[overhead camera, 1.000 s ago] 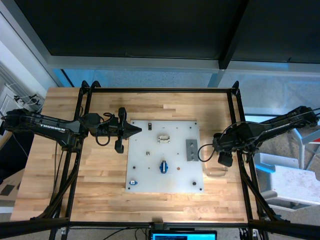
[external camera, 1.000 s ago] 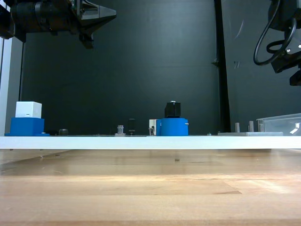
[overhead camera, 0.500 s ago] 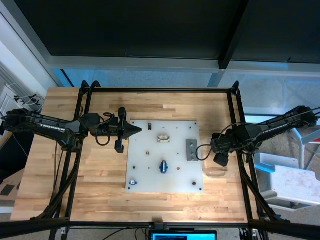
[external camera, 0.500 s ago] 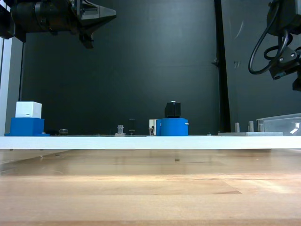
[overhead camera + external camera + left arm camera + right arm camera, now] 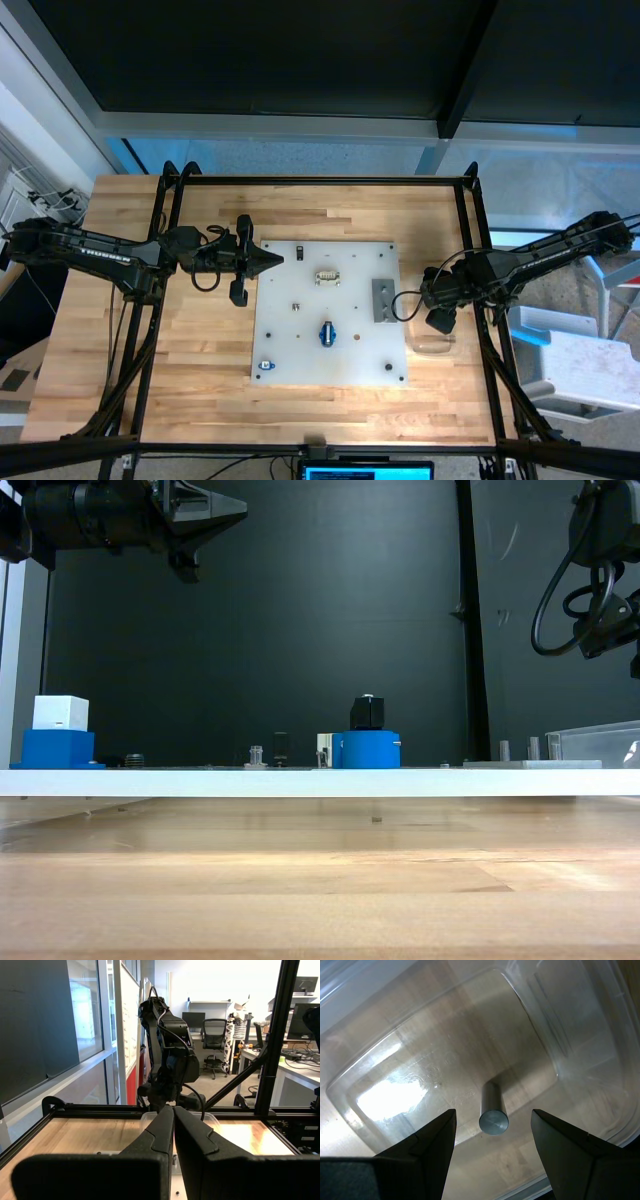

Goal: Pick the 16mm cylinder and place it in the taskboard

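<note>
So the right arm has been creeping inward over the last second. Its right end effector [image 5: 437,321] was sitting a bit further out and is now hanging right over the clear tray [image 5: 431,346], just off the right edge of the taskboard [image 5: 300,340]. In the low view its cabling and wrist are also showing slightly shifted. I'm reading that as the approach being lined up and the grab being next, with nothing picked yet.

The right wrist view is showing why: the 16mm cylinder [image 5: 492,1107] is sitting in the tray, seemingly standing on end, and it's the only thing in there. The two fingers [image 5: 430,1145] are spread wide, with the cylinder framed between them and touching neither. So the hand is released and empty, and looks to me like it's still well above the part.

The left end effector [image 5: 272,258] isn't doing anything. It's parked high over the left edge of the taskboard, the same spot as before, with its fingers pinched together on nothing.

The taskboard is lying flat on the table [image 5: 200,400] with the grey block [image 5: 384,299] and blue fitting [image 5: 326,334] on it. I can't tell from here which hole the cylinder is meant for.
</note>
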Controlling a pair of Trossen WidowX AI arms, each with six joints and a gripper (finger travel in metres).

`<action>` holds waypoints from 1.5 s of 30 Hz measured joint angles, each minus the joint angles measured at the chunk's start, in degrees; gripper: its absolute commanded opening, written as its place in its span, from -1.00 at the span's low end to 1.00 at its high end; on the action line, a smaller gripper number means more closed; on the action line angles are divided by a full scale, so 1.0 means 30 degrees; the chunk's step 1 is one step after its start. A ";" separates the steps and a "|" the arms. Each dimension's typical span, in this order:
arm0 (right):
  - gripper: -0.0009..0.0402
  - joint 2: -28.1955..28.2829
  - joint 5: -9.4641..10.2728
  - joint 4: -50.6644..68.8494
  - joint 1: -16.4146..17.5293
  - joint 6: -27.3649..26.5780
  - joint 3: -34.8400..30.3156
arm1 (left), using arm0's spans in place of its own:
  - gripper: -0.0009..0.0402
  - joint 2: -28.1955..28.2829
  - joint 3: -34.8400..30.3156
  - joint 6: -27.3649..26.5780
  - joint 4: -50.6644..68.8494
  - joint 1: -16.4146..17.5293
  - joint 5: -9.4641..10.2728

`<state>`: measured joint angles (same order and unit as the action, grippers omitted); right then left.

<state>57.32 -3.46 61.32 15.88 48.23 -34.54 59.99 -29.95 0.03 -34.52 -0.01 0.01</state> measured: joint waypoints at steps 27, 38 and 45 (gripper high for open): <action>-0.32 0.0328 0.0109 -0.0772 0.0080 0.1821 0.0517 | -0.96 0.0000 0.0000 0.0000 0.0000 0.0000 0.0000; -0.73 0.0328 0.0175 -0.0750 0.0102 0.1800 0.0517 | -0.96 0.0000 0.0007 0.0000 0.0000 0.0000 0.0000; -0.92 0.0328 0.0168 -0.0750 0.0117 0.1778 0.0517 | -0.96 0.0000 0.0007 0.0000 0.0000 0.0000 0.0000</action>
<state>58.30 -2.96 59.07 16.23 53.56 -32.99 59.99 -29.93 0.03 -34.52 -0.01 0.01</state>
